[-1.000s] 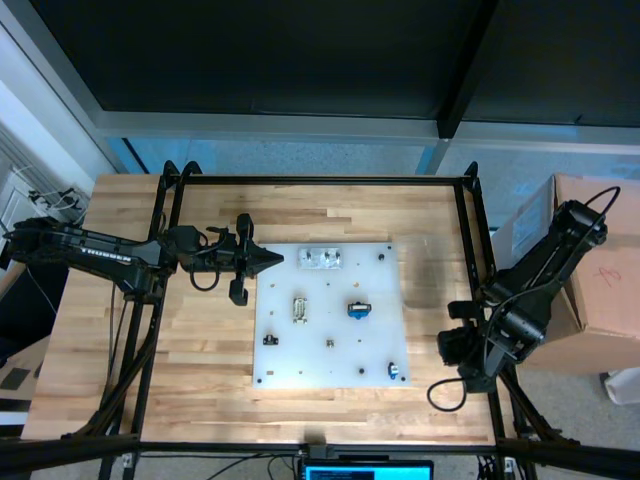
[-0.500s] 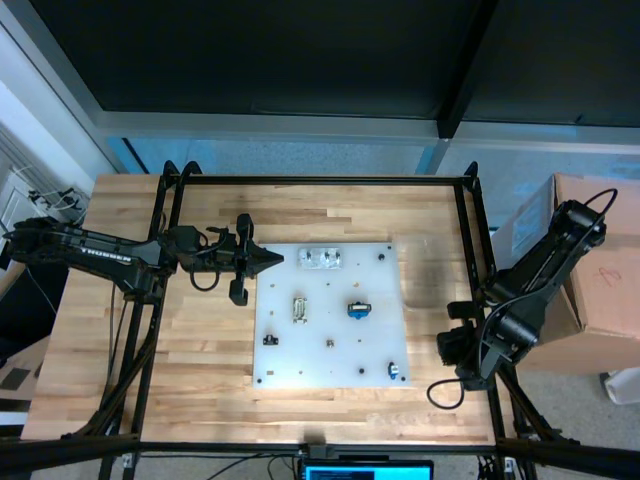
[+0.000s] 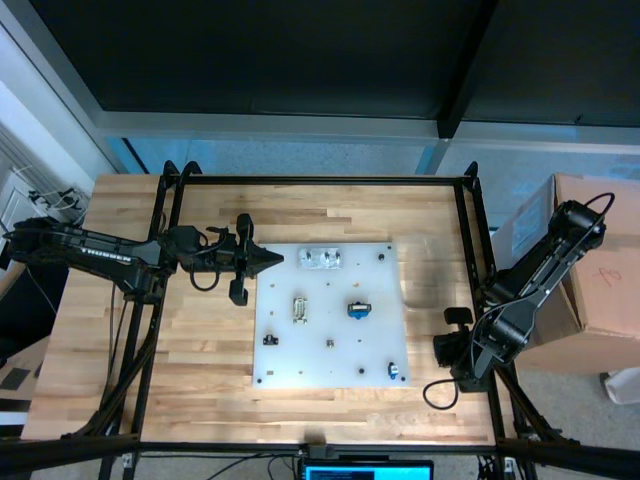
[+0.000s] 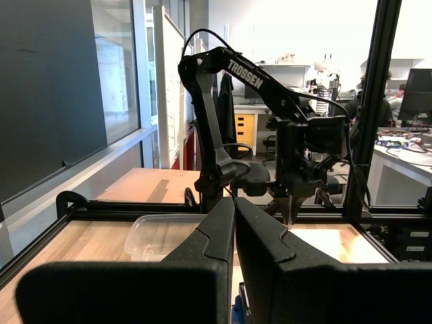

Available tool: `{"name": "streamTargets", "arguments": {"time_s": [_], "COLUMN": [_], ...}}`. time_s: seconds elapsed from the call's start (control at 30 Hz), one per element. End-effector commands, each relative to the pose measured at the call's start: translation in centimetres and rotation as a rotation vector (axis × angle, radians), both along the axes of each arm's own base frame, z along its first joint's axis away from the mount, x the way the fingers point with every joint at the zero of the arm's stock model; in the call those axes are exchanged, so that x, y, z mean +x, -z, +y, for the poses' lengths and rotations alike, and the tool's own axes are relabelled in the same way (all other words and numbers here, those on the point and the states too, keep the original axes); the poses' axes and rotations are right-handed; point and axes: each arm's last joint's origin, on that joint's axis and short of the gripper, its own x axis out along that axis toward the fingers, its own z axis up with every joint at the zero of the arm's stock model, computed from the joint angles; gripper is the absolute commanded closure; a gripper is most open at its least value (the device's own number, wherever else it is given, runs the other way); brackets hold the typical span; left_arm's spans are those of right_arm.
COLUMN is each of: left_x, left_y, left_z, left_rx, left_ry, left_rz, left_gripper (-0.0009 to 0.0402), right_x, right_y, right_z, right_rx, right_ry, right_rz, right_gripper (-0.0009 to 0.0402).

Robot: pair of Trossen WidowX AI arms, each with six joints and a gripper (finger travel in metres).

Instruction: Remove the RJ45 connector from the taskboard and place in the container

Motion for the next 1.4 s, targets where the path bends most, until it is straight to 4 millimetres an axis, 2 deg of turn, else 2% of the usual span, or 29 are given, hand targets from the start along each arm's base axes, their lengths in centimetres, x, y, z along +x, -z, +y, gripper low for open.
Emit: {"name": "streamTargets", "arguments": {"time_s": [0.03,0.37,0.53,0.67,1.03,1.4], "left_x": [0.0,0.0,0.0,0.0,0.0,0.0], "left_y": [0.0,0.0,0.0,0.0,0.0,0.0], "left_z": [0.0,0.0,0.0,0.0,0.0,0.0], "left_rx": [0.000,0.000,0.000,0.000,0.000,0.000], "left_ry": [0.000,0.000,0.000,0.000,0.000,0.000], "left_rz": [0.000,0.000,0.000,0.000,0.000,0.000], "left_gripper": [0.0393,0.0393,0.0393,0.0393,0.0393,0.0393], "right_x": [0.0,0.0,0.0,0.0,0.0,0.7], "right_y": [0.0,-0.1,-0.3,-0.4,-0.4,0.1], "right_z": [0.0,0.0,0.0,0.0,0.0,1.0], "right_rx": [0.003,0.002,0.005,0.001,0.004,0.029], "right_ry": [0.007,0.028,0.036,0.039,0.078,0.375], "right_rz": [0.002,0.012,0.011,0.014,0.020,0.057], "right_gripper": [0.0361,0.0184,0.0131,0.0124,0.0134,0.0134]}}
